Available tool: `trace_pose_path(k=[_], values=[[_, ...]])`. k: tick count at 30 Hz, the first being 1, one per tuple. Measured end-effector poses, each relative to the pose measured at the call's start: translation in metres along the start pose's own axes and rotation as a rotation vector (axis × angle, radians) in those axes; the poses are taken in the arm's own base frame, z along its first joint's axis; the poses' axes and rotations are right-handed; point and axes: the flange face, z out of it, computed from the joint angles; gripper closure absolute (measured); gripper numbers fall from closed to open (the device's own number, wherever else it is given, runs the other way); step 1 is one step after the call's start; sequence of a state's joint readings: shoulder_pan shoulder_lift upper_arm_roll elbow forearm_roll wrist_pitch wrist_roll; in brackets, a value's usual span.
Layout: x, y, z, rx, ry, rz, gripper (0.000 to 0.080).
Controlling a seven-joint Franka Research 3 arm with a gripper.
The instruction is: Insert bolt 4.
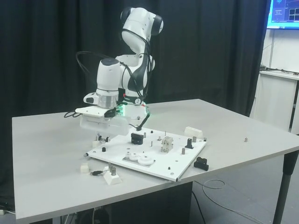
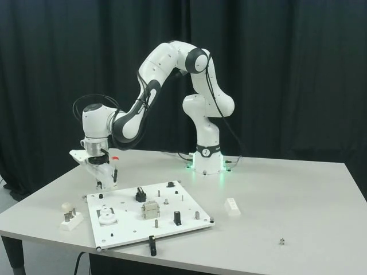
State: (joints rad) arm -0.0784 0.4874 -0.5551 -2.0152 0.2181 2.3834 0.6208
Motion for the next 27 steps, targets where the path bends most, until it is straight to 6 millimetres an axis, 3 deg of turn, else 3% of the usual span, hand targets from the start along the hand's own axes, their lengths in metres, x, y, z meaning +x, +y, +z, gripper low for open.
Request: trace_pose_path(k=[27], values=[[-0.002, 0.012, 0.013, 0.087, -0.010, -0.161, 0.0580]])
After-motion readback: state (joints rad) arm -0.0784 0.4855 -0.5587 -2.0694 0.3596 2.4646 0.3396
